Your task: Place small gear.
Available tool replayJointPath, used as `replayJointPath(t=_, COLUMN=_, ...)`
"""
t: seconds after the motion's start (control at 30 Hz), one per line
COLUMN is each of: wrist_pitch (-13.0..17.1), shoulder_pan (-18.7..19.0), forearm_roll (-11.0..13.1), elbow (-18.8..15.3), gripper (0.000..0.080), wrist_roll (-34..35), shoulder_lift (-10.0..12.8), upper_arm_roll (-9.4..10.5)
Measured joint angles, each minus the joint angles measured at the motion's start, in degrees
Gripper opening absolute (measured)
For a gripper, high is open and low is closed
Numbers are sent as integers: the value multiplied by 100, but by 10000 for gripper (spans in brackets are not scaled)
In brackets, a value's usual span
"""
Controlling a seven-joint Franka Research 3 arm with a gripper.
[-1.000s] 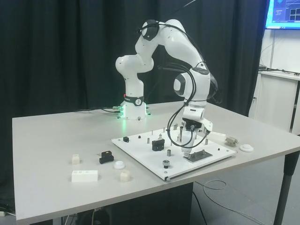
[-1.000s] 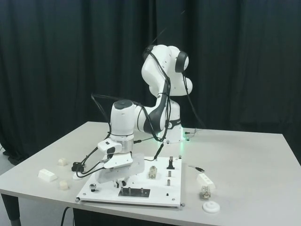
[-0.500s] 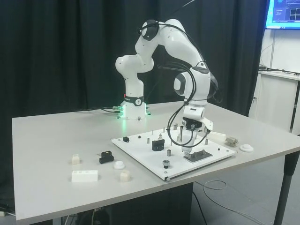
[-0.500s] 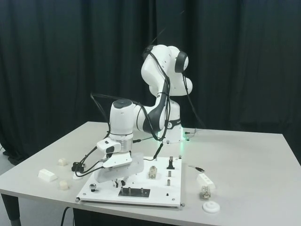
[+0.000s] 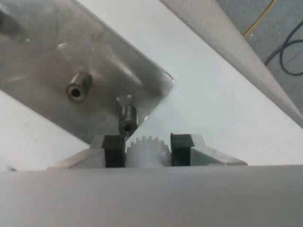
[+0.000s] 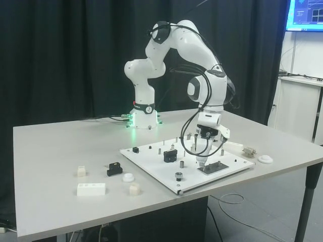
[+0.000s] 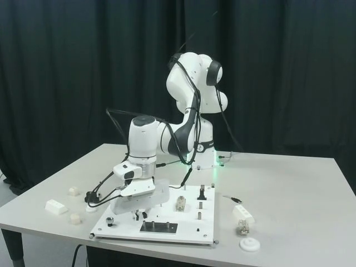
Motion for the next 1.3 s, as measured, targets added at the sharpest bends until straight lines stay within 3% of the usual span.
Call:
replayJointPath(t=0.33, wrist_pitch=-367, shoulder_pan=1, forearm_roll=12, elbow=340, gripper=199, wrist_roll=40, shoulder_lift=-12, upper_arm_roll=89)
replayJointPath(t=0.63, wrist_pitch=-606, shoulder_pan=21, forearm_roll=19, elbow=645, gripper=199, wrist_roll=316, shoulder_lift=-29, upper_arm_roll=344)
replayJointPath(t=0.9, wrist_pitch=-706, shoulder_pan=118, forearm_roll=19, elbow=764, gripper=199, wrist_roll=619, shoulder_lift=-65, upper_arm_roll=550)
replayJointPath(t=1.3, wrist_pitch=-816, shoulder_pan=571, forearm_roll=19, elbow=775, gripper=199, wrist_roll=1329, shoulder_lift=-72, upper_arm_roll=611)
